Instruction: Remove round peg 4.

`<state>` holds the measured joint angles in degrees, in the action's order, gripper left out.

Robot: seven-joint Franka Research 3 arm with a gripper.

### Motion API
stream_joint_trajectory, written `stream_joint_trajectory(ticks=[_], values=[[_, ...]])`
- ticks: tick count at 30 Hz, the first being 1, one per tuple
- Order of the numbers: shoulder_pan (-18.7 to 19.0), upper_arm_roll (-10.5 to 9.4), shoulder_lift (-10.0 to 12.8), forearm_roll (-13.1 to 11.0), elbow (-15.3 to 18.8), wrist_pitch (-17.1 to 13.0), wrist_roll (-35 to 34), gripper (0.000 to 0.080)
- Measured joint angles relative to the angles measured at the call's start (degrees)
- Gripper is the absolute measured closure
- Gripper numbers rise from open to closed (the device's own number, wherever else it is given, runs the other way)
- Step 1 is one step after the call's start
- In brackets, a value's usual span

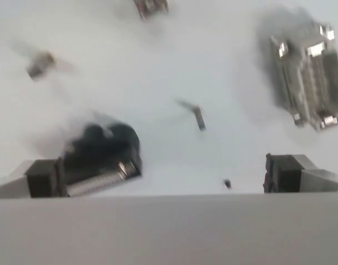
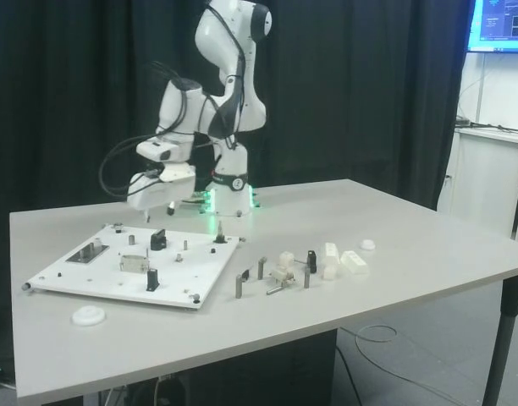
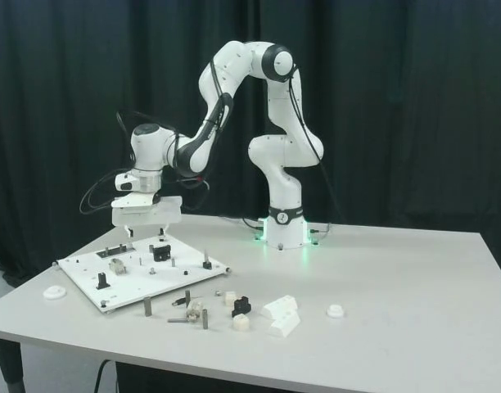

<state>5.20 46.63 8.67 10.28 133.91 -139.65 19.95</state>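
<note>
One gripper (image 3: 145,233), one white arm.

**Pose:**
- The base stands at the table's (image 3: 414,278) far edge.
- In the second room view the arm rises from the base and folds over at the top. It then reaches down toward 8 o'clock of the base.
- The hand points straight down and hangs above the far side of the white board (image 3: 78,274), clear of it.

**Edges and room:**
- In the same view the board lies at 8 o'clock of the base, near the table's end.
- Its near corner is close to the front table edge.
- A white disc (image 3: 54,292) lies on the table just off the board's 9 o'clock corner.
- Loose parts (image 3: 234,309) are scattered at 6 o'clock of the base, beside the board's 3 o'clock corner.
- A smaller white cap (image 3: 336,311) sits well apart from them at 5 o'clock.
- The rest of the grey table toward 3 o'clock is open.
- On the board a black block (image 1: 103,149) and a metal connector (image 1: 310,74) flank the space under the hand.

**Jaws:**
- They stand wide apart, holding and touching nothing.
- The black pads (image 1: 282,172) show at both sides of the wrist view.

**Task thing:**
- A slim round peg (image 1: 199,117) stands in the board below the hand, between the black block and the connector.
- It is seated and untouched.
- The frames do not show whether this is peg 4.
</note>
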Motion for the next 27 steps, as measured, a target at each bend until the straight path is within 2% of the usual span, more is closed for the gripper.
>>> stream_joint_trajectory(ticks=[7, 15, 19, 27], values=[[-1.54, 2.73, 0.01, -0.12, 2.38, -4.43, 5.77, 0.0003], [-4.15, 3.4, 0.03, -1.2, 5.82, -9.2, 11.05, 0.0003], [-5.11, 3.4, 0.07, -2.87, 7.43, -10.79, 14.26, 0.0003], [-6.52, 3.39, 1.25, -8.3, 8.55, -11.74, 20.74, 0.0003]])
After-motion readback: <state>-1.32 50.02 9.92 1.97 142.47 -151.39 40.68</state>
